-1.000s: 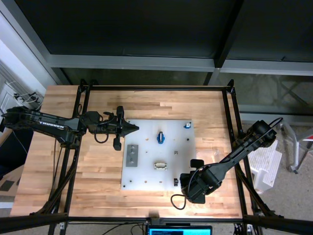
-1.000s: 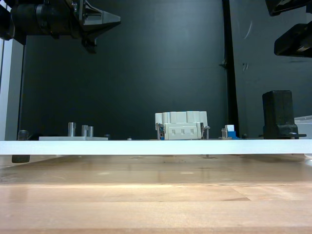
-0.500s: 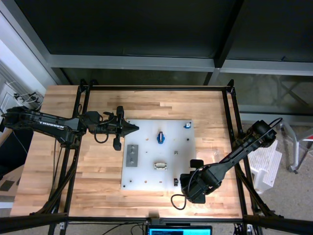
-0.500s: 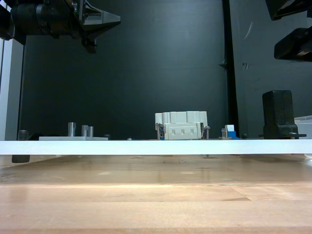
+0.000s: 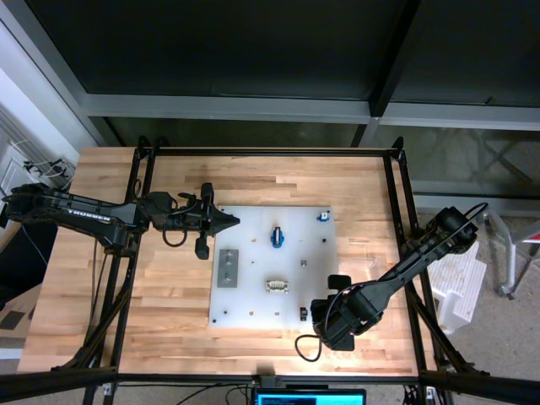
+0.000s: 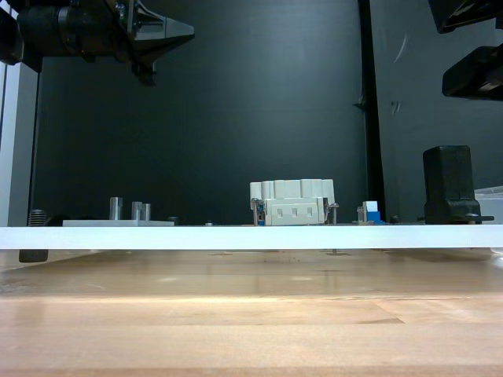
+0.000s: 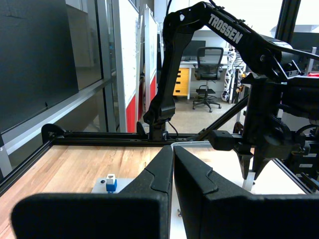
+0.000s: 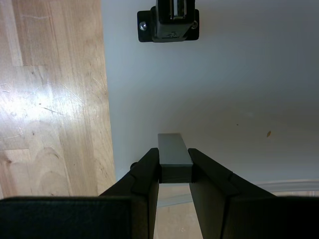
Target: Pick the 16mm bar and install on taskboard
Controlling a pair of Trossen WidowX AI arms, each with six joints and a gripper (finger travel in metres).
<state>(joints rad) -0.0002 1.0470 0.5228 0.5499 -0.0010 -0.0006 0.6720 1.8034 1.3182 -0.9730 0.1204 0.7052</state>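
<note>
Right claw (image 8: 175,160): fingers closed onto the 16mm bar (image 8: 175,152), gripping it by two opposite sides. The bar shows as a short grey piece with a flat end face standing a little past the fingertips. From the right wrist view it hangs over the white taskboard (image 8: 224,89) close to a board edge, with bare bench (image 8: 50,99) wood just beside it. Whether the bar touches the board cannot be told. A black fitting (image 8: 168,22) is fixed to the board ahead of the claw, apart from the bar. In the high view the right claw (image 5: 331,319) sits at the near right corner of the taskboard (image 5: 253,314), just beside that black fitting (image 5: 304,314). Left claw (image 7: 173,162): fingers together, nothing between them, pointing level across the bench. In the high view the left claw (image 5: 229,221) is over the far left corner of the board, far from the bar. Also on the board: grey metal block (image 5: 228,267), blue connector (image 5: 277,237), beige connector (image 5: 276,288).
</note>
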